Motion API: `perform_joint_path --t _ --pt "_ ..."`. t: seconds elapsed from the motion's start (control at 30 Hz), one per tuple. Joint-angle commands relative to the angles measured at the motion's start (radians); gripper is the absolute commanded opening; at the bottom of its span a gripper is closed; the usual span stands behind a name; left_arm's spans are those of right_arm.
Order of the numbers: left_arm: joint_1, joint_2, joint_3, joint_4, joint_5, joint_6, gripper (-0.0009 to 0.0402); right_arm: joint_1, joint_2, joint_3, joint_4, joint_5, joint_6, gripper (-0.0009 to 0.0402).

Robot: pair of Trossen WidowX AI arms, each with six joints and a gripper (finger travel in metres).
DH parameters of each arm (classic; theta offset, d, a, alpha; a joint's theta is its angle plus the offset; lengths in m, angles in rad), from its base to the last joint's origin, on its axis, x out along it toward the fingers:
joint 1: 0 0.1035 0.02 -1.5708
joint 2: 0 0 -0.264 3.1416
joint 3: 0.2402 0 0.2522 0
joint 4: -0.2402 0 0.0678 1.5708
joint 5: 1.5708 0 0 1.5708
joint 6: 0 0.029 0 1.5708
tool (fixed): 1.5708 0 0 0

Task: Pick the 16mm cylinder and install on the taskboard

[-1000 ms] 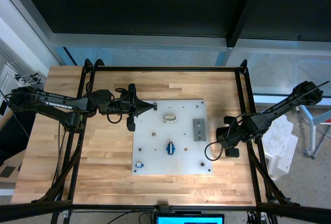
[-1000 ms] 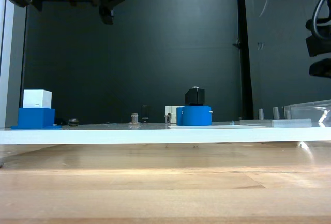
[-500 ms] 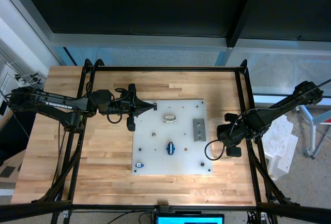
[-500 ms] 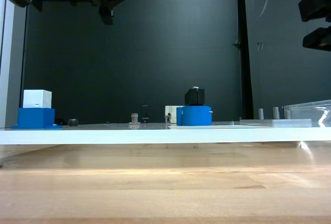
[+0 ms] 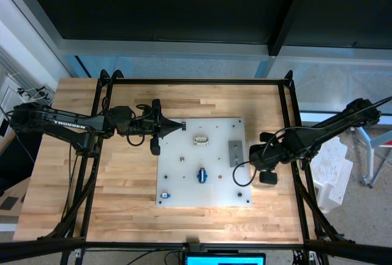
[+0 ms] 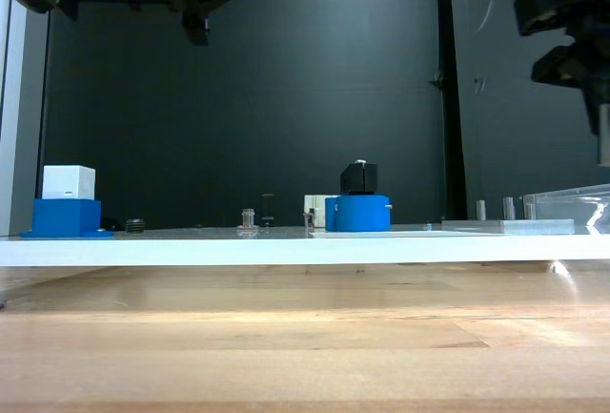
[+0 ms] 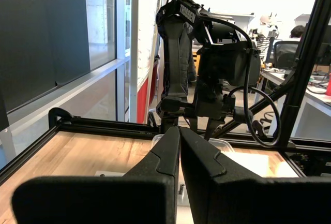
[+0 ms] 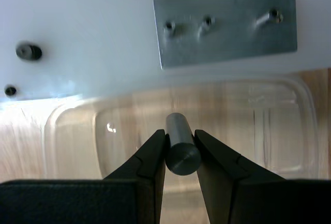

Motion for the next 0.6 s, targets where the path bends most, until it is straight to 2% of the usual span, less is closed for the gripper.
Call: perform_joint_path --t 0.03,0.6 --pt "0.000 0.000 0.000 0.000 0.000 0.000 0.0000 -0.013 0.042 0.036 0.003 0.000 -0.013 0.0009" --pt "0.000 0.000 0.000 0.000 0.000 0.000 0.0000 -0.030 0.274 0.213 0.043 0.001 -0.021 0.0009"
